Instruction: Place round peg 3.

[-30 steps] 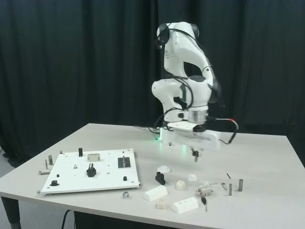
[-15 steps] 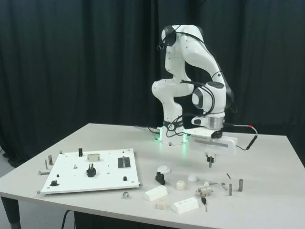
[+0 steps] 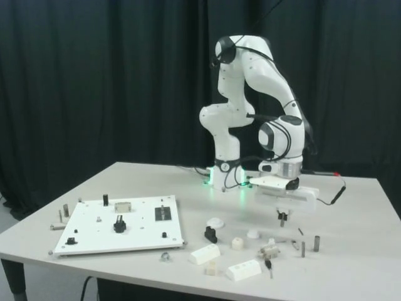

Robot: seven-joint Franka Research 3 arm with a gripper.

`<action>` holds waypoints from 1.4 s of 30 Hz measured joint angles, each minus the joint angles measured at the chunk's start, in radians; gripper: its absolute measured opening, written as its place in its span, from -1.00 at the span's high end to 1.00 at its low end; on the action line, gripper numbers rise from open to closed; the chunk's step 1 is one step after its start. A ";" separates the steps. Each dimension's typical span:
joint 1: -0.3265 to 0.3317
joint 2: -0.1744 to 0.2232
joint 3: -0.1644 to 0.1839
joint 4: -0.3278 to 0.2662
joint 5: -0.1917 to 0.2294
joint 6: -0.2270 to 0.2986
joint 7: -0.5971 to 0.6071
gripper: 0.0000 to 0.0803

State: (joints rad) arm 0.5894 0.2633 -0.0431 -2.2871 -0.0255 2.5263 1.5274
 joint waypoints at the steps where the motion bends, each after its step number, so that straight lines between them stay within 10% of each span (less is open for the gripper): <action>1: 0.000 0.004 0.001 0.002 0.003 0.001 0.000 0.72; 36: -0.001 0.123 0.018 0.068 0.108 0.050 -0.038 0.72; 38: -0.001 0.123 0.018 0.068 0.108 0.050 -0.038 -0.53; 42: -0.003 0.123 0.018 0.071 0.108 0.047 -0.038 -0.53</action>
